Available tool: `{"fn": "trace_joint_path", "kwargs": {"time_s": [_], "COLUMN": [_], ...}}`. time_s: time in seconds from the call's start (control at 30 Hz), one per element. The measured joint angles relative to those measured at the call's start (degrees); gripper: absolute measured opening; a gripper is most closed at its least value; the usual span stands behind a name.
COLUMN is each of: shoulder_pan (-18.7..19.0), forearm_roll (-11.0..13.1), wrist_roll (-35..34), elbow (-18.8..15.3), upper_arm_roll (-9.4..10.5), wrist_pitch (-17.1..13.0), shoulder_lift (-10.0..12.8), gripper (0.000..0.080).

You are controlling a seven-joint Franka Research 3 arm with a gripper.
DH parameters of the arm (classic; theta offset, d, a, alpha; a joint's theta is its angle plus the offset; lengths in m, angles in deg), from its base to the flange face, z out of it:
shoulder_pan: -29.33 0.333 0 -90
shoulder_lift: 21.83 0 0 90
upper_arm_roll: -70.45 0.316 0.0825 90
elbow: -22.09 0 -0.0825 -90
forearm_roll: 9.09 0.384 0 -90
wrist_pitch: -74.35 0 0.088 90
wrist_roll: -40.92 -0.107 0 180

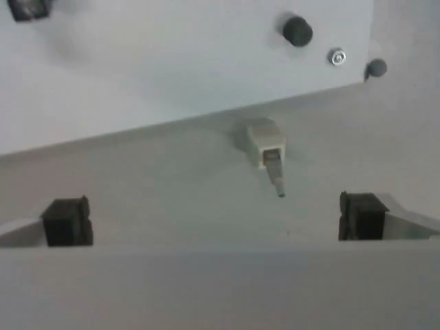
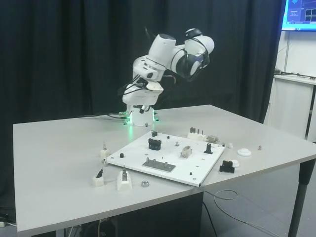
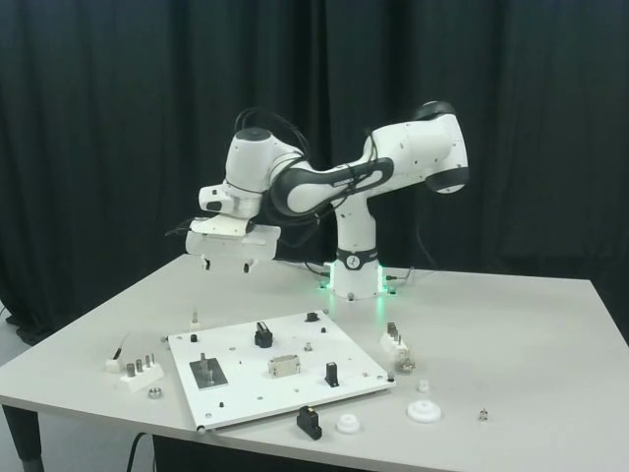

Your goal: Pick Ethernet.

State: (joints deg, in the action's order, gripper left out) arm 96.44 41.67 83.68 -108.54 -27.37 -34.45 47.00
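The Ethernet plug [image 1: 267, 149] sticks up out of a small white holder on the grey table, just off the edge of the white board [image 1: 172, 62]. In the room views the same holder [image 2: 103, 151] [image 3: 195, 319] stands by the board's far left corner. My gripper [image 1: 214, 220] [image 2: 142, 104] [image 3: 226, 262] hangs high above that spot, open, with nothing between its black fingertips [image 1: 67, 221]. The plug lies between the two fingertips in the wrist view, well below them.
The white board [image 2: 168, 165] [image 3: 246, 388] carries black pegs [image 1: 297, 31], a screw [image 1: 337, 57], a black block [image 2: 154, 144] and a grey plate [image 2: 159, 165]. More white holders [image 2: 124, 180] [image 3: 138, 374] and a nut [image 2: 144, 183] sit near the table's front edge.
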Motion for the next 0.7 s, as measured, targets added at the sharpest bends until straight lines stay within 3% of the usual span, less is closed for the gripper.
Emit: {"fn": "trace_joint_path", "kwargs": {"time_s": [0.13,0.4,0.7], "shoulder_pan": [-2.0,-6.2,-10.8], "forearm_roll": [1.0,5.5,9.6], "wrist_roll": [3.5,8.7,16.2], "elbow": [0.0,0.0,0.8], "upper_arm_roll": [0.19,1.31,4.07], "wrist_pitch": [-0.4,-1.7,-3.3], "shoulder_lift": [0.2,1.8,3.2], "gripper": [0.08,0.08,0.08]}}
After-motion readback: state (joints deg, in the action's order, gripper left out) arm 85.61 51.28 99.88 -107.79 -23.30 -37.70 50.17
